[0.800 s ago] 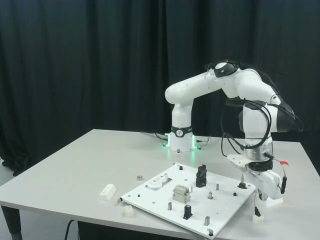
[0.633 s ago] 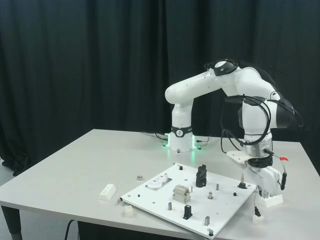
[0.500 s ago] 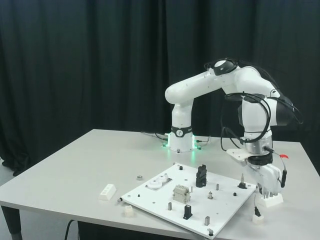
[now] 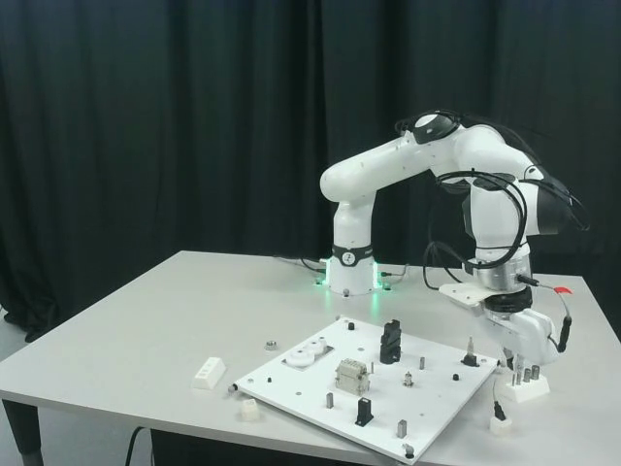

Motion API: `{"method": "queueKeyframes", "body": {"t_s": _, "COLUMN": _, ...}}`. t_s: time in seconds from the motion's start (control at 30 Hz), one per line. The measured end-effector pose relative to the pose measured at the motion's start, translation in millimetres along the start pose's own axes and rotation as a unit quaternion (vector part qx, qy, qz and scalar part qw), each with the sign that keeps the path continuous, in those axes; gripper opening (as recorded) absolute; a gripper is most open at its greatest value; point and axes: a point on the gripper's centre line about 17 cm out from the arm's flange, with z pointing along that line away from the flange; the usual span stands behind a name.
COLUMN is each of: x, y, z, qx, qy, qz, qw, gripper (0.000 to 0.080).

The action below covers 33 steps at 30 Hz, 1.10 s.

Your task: Pick USB.

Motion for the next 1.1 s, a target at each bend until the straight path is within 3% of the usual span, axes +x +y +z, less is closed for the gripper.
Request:
{"method": "queueKeyframes", "body": {"t_s": 0.2, "x": -2, "y": 2, "z": -1.0, "qx": -0.003, "qy": -0.005, "qz": 0.011, "qw": 0.9999, "gripper": 0.0001}}
{"method": "queueKeyframes", "body": {"t_s": 0.6, "x": -15, "y": 9, "z": 1.0, "qx": -0.015, "qy": -0.039, "qz": 0.014, "qw": 0.9990, "gripper": 0.0001}}
{"method": "queueKeyframes", "body": {"t_s": 0.9, "x": -28, "y": 9, "z": -1.2, "qx": -0.010, "qy": -0.072, "qz": -0.040, "qw": 0.9965, "gripper": 0.0001}}
{"method": "queueKeyframes", "body": {"t_s": 1.1, "x": -22, "y": 6, "z": -11.5, "qx": -0.005, "qy": -0.071, "qz": -0.049, "qw": 0.9963, "gripper": 0.0001}}
